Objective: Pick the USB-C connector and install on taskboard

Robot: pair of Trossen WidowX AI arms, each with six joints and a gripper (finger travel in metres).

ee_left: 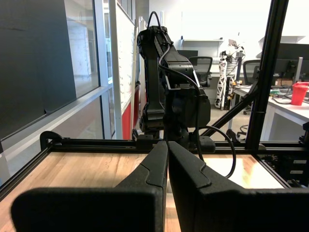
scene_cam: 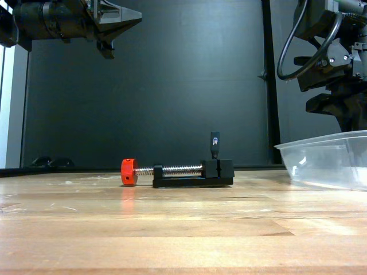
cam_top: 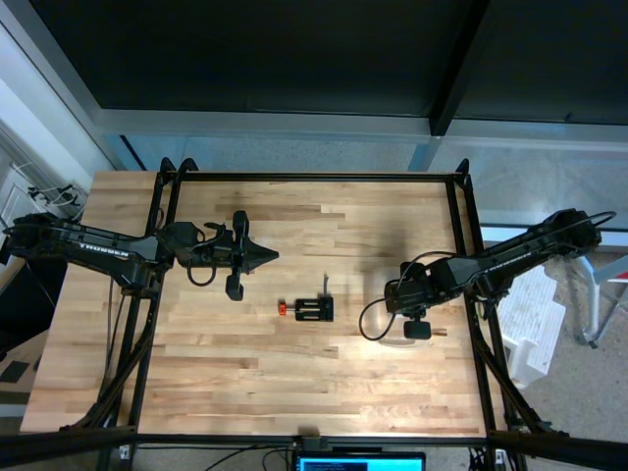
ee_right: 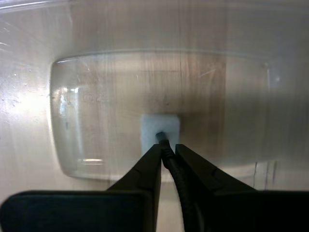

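Table: wood; your taskboard (cam_top: 316, 309) sits near its middle, reachable from both sides.
Right gripper (ee_right: 166, 147): clamped on USB-C connector (ee_right: 161, 138) by its stem, tip over white square piece (ee_right: 160, 124) in clear tray (scene_cam: 321, 165), toward right edge.
Left gripper (ee_left: 167, 145): closed, empty, high toward left edge, out of your way.

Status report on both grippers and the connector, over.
Left gripper shut, empty, held high. Right gripper shut on connector, above the tray. Taskboard stands apart from both.

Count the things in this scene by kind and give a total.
taskboard: 1
USB-C connector: 1
clear tray: 1
white square piece: 1
grippers: 2, left gripper aloft left of the taskboard, right gripper over the clear tray
Total: 6
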